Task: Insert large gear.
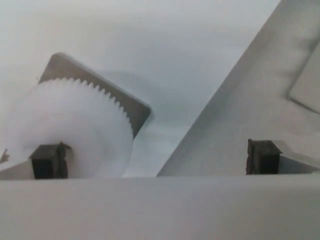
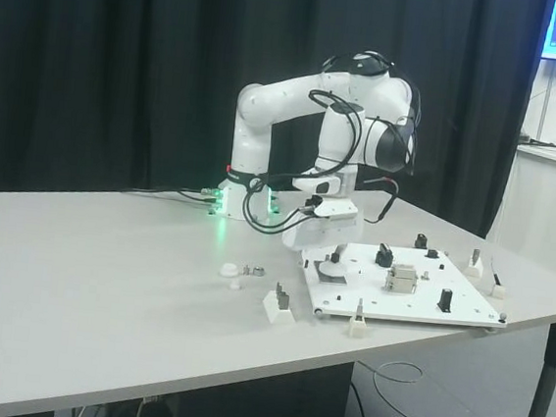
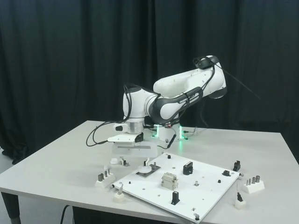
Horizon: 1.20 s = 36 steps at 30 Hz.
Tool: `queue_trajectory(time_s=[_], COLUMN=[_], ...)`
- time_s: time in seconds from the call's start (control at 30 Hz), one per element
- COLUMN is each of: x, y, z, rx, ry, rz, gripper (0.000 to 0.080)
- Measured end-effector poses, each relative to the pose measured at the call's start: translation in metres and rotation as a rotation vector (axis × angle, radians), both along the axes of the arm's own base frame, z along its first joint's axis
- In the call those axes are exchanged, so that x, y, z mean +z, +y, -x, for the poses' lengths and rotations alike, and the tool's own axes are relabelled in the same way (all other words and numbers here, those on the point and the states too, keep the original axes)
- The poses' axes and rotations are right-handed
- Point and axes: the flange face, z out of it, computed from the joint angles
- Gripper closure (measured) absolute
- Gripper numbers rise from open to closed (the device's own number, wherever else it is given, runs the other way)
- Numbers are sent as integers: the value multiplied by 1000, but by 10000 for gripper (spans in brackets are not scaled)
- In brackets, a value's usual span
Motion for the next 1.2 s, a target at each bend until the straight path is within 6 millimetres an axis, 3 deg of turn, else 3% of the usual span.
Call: queue_trajectory(time_s=[1.2], x=[-15], y=[-2], z=[1], rx=[36], ry=[-19], rz=[-14], gripper=[3])
